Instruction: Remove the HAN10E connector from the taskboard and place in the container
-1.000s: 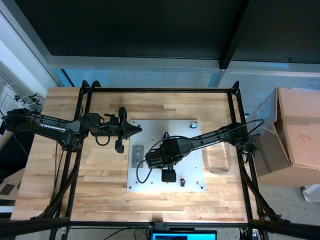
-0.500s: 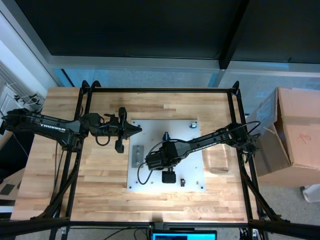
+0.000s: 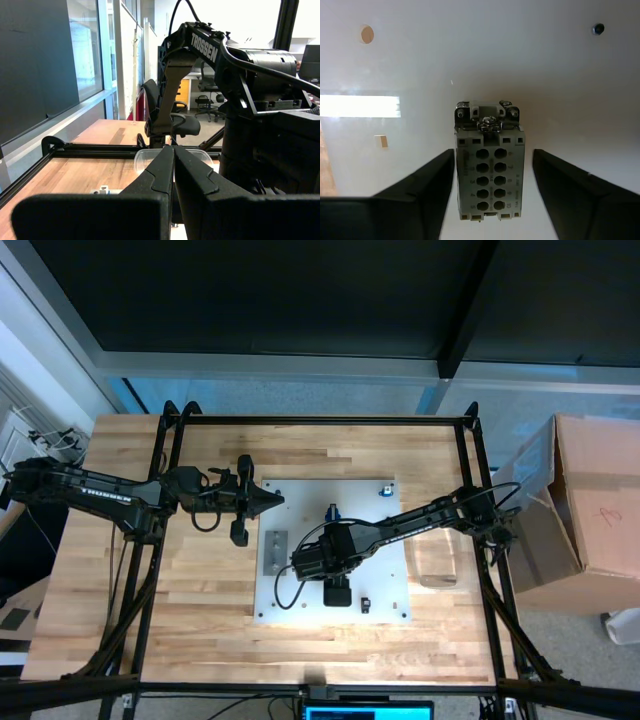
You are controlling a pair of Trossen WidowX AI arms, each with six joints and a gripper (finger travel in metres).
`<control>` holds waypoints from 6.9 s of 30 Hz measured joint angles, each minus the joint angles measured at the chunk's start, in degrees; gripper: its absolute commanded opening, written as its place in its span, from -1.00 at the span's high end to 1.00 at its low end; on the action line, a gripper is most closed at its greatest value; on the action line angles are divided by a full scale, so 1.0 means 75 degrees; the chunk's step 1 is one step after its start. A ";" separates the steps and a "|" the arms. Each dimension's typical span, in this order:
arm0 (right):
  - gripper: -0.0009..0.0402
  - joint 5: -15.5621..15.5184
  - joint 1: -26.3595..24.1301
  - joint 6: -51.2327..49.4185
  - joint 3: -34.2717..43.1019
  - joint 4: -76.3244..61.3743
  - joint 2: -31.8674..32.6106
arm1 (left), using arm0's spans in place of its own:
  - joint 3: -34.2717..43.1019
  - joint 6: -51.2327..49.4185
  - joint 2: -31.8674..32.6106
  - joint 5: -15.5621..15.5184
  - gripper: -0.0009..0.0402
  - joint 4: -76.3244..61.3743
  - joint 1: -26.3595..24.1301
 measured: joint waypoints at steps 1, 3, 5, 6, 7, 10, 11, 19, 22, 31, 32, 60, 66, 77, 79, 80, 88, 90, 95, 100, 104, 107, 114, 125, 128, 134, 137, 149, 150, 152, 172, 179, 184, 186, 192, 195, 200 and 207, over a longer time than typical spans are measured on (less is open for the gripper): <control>0.19 -0.0006 0.0000 0.0000 0.0000 -0.0003 0.0000 | 0.0000 -0.0003 0.0000 0.0000 0.96 0.0000 0.0000; 0.33 -0.0041 0.0003 0.0000 0.0000 0.0000 0.0000 | 0.0000 -0.0003 0.0000 0.0000 0.96 0.0000 0.0000; 0.46 -0.0041 0.0003 -0.0012 0.0000 0.0000 0.0000 | -0.0003 -0.0003 0.0000 0.0000 0.96 0.0000 0.0000; 0.52 -0.0052 0.0003 -0.0015 0.0000 -0.0003 0.0000 | 0.0000 0.0000 0.0000 0.0000 0.96 0.0000 0.0000; 0.57 -0.0050 0.0003 -0.0017 0.0000 -0.0003 0.0000 | 0.0000 -0.0003 0.0000 0.0003 0.96 0.0000 0.0000; 0.71 -0.0044 0.0003 -0.0026 0.0000 -0.0009 -0.0015 | 0.0000 -0.0003 0.0000 0.0003 0.96 0.0000 0.0000; 0.75 -0.0041 0.0003 -0.0032 0.0000 -0.0012 -0.0020 | 0.0000 -0.0003 0.0000 0.0000 0.96 0.0000 0.0000; 0.93 0.0006 0.0000 -0.0146 0.0000 -0.0085 -0.0256 | -0.0003 0.0000 0.0000 0.0003 0.96 0.0000 0.0000; 0.94 0.0050 -0.0006 -0.0157 0.0000 -0.0114 -0.0411 | -0.0003 0.0000 0.0000 0.0003 0.96 0.0000 0.0000; 0.94 0.0032 -0.0023 -0.0149 0.0178 -0.0198 -0.0970 | 0.0000 0.0000 0.0000 0.0003 0.96 0.0000 0.0000; 0.94 0.0023 -0.0023 -0.0149 0.0204 -0.0204 -0.1020 | -0.0003 0.0000 0.0000 0.0003 0.96 0.0000 0.0000; 0.94 0.0020 -0.0029 0.0527 -0.0883 -0.0423 -0.2081 | 0.0000 0.0000 0.0000 0.0003 0.96 0.0003 0.0000; 0.94 0.0015 -0.0026 0.0901 -0.2107 0.0012 -0.2906 | 0.0000 0.0000 0.0000 0.0003 0.96 0.0003 0.0000; 0.94 0.0017 0.0015 0.1766 -0.3789 0.0405 -0.3978 | 0.0000 0.0000 0.0000 0.0003 0.96 0.0000 0.0000; 0.94 0.0017 -0.0012 0.1853 -0.4025 0.0530 -0.4118 | -0.0003 0.0000 0.0000 0.0003 0.96 0.0000 0.0000; 0.94 0.0020 -0.0032 0.1894 -0.4144 0.0589 -0.4197 | -0.0003 -0.0003 0.0000 0.0003 0.96 0.0000 0.0000; 0.94 0.0026 -0.0539 0.2107 -0.4899 0.0755 -0.4701 | 0.0000 0.0000 0.0000 0.0003 0.96 0.0000 0.0000; 0.94 0.0029 -0.0705 0.2104 -0.4998 0.0764 -0.4794 | -0.0003 0.0000 0.0000 0.0003 0.96 0.0000 0.0000; 0.94 0.0082 -0.1107 0.2090 -0.5263 0.0787 -0.5001 | 0.0000 0.0000 0.0000 0.0003 0.96 0.0000 0.0000; 0.94 0.0087 -0.1495 0.2119 -0.5630 0.0784 -0.5214 | -0.0003 0.0000 0.0000 0.0003 0.96 0.0000 0.0000; 0.94 0.0108 -0.1775 0.2119 -0.5931 0.0799 -0.5461 | 0.0000 -0.0003 0.0000 0.0000 0.96 0.0000 0.0000; 0.94 0.0108 -0.2011 0.2122 -0.6129 0.0816 -0.5636 | -0.0003 0.0000 0.0000 0.0003 0.96 0.0000 0.0000; 0.94 0.0108 -0.2739 0.2122 -0.6333 0.0845 -0.5805 | -0.0003 0.0000 0.0000 0.0000 0.96 0.0003 0.0000; 0.94 0.0108 -0.4135 0.2139 -0.6679 0.0831 -0.5995 | -0.0003 -0.0003 0.0000 0.0003 0.96 0.0000 0.0000; 0.94 0.0108 -0.4479 0.2104 -0.6717 0.0833 -0.6082 | 0.0000 -0.0003 0.0000 0.0003 0.96 0.0000 0.0000; 0.94 0.0227 -0.5094 0.2092 -0.7050 0.0831 -0.6248 | 0.0000 0.0000 0.0000 0.0000 0.96 0.0000 0.0000; 0.94 0.0227 -0.5339 0.2075 -0.7315 0.0877 -0.6298 | 0.0000 0.0000 0.0000 0.0000 0.96 0.0000 0.0000; 0.94 0.0239 -0.5817 0.2063 -0.8239 0.1766 -0.6301 | 0.0000 0.0000 0.0000 0.0003 0.96 0.0000 0.0000; 0.94 0.0242 -0.5831 0.2063 -0.8306 0.1827 -0.6301 | 0.0000 -0.0003 0.0000 0.0000 0.96 0.0000 0.0000; 0.93 0.0227 -0.5846 0.2063 -0.8411 0.1944 -0.6298 | 0.0000 0.0000 0.0000 0.0000 0.96 0.0000 0.0000; -0.19 0.0221 -0.5916 0.1982 -0.8568 0.2043 -0.6292 | 0.0000 0.0000 0.0000 0.0003 0.96 0.0000 0.0000; -0.50 0.0219 -0.5916 0.1880 -0.8539 0.1964 -0.6292 | 0.0000 0.0000 0.0000 0.0000 0.96 0.0003 0.0000; -0.61 0.0189 -0.5910 0.1871 -0.8177 0.1507 -0.6394 | 0.0000 0.0000 0.0000 0.0003 0.96 0.0000 0.0000; -0.62 0.0184 -0.5898 0.1859 -0.7938 0.1221 -0.6493 | -0.0003 0.0000 0.0000 0.0000 0.96 0.0000 0.0000; -0.63 0.0157 -0.5872 0.1859 -0.7096 0.0364 -0.6694 | 0.0000 0.0000 0.0000 0.0000 0.96 0.0000 0.0000; -0.63 0.0157 -0.5863 0.1859 -0.6738 0.0064 -0.6694 | -0.0003 -0.0003 0.0000 0.0003 0.96 0.0000 0.0000; -0.63 0.0154 -0.5831 0.1859 -0.6528 -0.0082 -0.6694 | -0.0003 0.0000 0.0000 0.0000 0.96 0.0000 0.0000; -0.63 0.0157 -0.5823 0.1862 -0.6525 -0.0099 -0.6697 | 0.0000 0.0000 0.0000 0.0003 0.96 0.0003 0.0000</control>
